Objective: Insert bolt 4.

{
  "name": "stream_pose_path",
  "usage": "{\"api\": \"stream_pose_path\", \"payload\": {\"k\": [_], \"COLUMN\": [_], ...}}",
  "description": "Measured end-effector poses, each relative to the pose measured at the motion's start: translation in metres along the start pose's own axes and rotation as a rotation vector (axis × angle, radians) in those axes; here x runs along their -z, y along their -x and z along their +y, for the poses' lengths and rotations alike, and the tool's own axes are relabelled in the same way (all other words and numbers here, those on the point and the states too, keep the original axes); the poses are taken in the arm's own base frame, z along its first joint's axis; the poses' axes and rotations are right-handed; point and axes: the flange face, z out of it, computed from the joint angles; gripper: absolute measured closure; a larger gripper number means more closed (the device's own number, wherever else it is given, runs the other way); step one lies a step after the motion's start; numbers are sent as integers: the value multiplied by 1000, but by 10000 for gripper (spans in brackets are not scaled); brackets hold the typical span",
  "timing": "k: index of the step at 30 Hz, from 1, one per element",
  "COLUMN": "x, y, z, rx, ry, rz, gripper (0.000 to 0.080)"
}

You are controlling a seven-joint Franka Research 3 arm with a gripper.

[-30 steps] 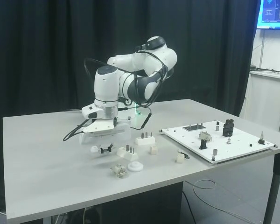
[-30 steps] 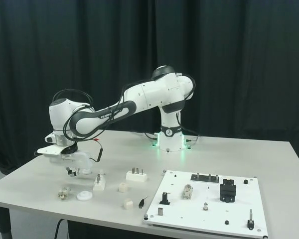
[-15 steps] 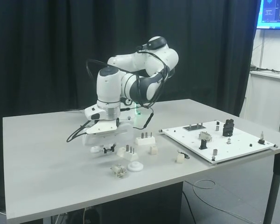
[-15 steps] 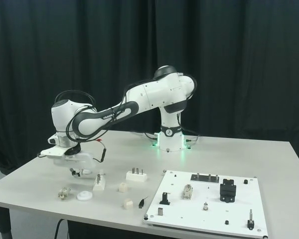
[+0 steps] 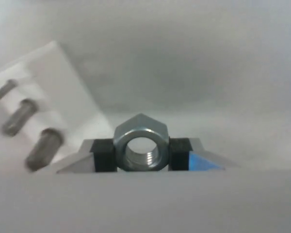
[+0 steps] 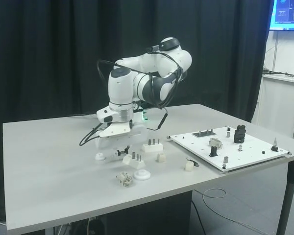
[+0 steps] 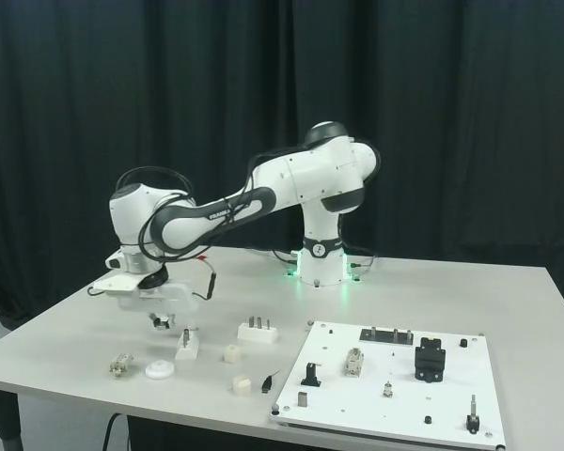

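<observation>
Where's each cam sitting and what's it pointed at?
Wrist view: on the wrist, looking down past the gripper shut on a nut; only fingertips show.
First room view: off the table's front corner; whole arm shows.
Second room view: facing the arm's base; whole arm shows.
Shared: both room views show the board, and the bolt block appears in all three.

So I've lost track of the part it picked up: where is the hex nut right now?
The hex nut sits clamped between the gripper fingertips in the wrist view, above the grey table, close beside the white holder block with its bolts.
</observation>
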Motion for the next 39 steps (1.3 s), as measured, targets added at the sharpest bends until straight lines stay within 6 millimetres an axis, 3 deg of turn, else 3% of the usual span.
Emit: {"api": "stream_pose_path", "payload": {"k": [23, 39], "x": [8, 3], "y": [89, 148], "z": [-32, -69], "rx": [19, 91], "ry": [-26, -31], "rz": [44, 105], "gripper": [575, 575]}}
